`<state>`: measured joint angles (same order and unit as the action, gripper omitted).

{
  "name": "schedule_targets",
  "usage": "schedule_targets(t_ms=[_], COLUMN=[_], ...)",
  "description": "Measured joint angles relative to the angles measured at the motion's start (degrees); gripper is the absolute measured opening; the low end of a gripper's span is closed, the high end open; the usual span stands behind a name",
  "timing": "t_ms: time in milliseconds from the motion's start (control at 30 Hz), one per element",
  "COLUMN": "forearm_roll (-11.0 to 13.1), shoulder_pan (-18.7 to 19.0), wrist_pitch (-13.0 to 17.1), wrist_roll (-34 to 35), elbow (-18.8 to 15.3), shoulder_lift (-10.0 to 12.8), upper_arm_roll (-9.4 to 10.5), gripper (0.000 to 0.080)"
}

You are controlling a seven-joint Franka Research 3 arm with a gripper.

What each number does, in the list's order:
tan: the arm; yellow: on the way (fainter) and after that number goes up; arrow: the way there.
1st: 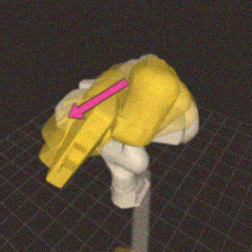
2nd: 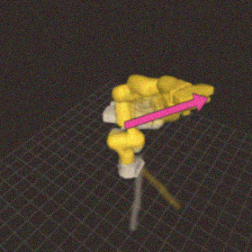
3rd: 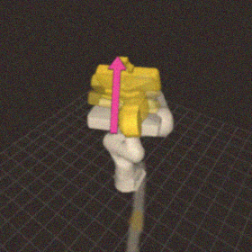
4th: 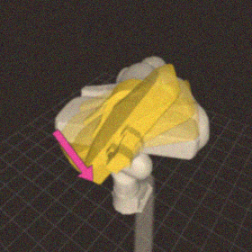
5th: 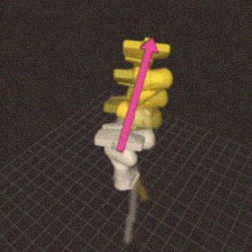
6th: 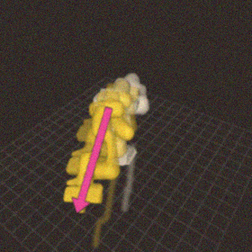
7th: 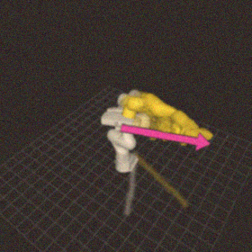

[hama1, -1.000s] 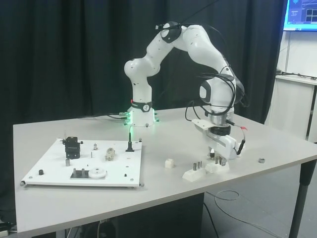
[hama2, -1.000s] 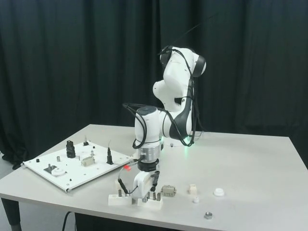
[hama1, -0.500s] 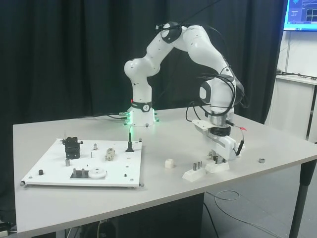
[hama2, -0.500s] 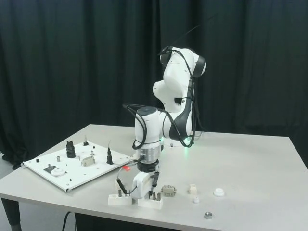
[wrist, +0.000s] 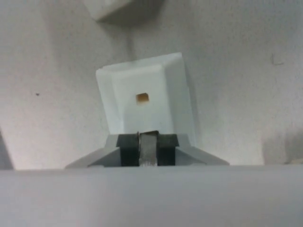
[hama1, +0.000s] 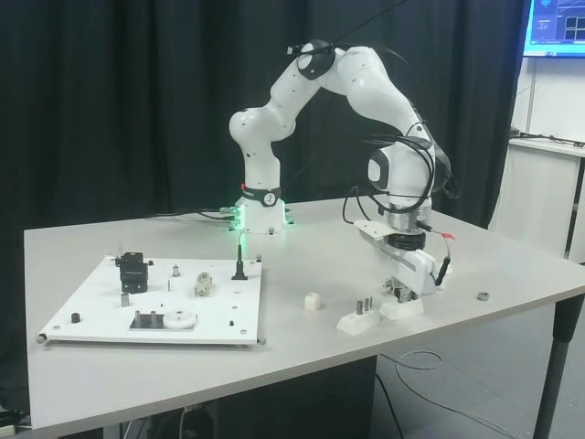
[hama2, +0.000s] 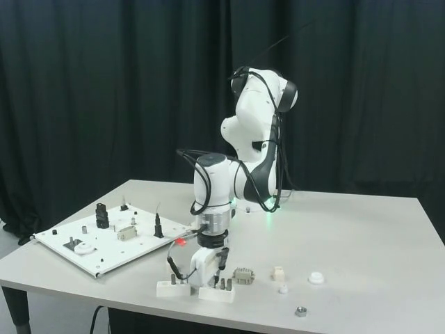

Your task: Pick square peg 2.

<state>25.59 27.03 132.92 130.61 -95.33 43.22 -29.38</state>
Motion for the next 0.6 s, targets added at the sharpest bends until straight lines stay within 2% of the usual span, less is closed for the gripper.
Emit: schedule_targets(t_ms=[200, 600], forearm_roll=[0.0, -0.2], shoulder_pan=[0.1, 1.0], wrist_pitch=[-1.7, -7.9], wrist_roll=[0.0, 0.4], elbow=[0.6, 2.8], shoulder_lift=[-0.4, -1.5], upper_arm_roll=[-0.42, -2.51], gripper=[0.0074, 0.0074])
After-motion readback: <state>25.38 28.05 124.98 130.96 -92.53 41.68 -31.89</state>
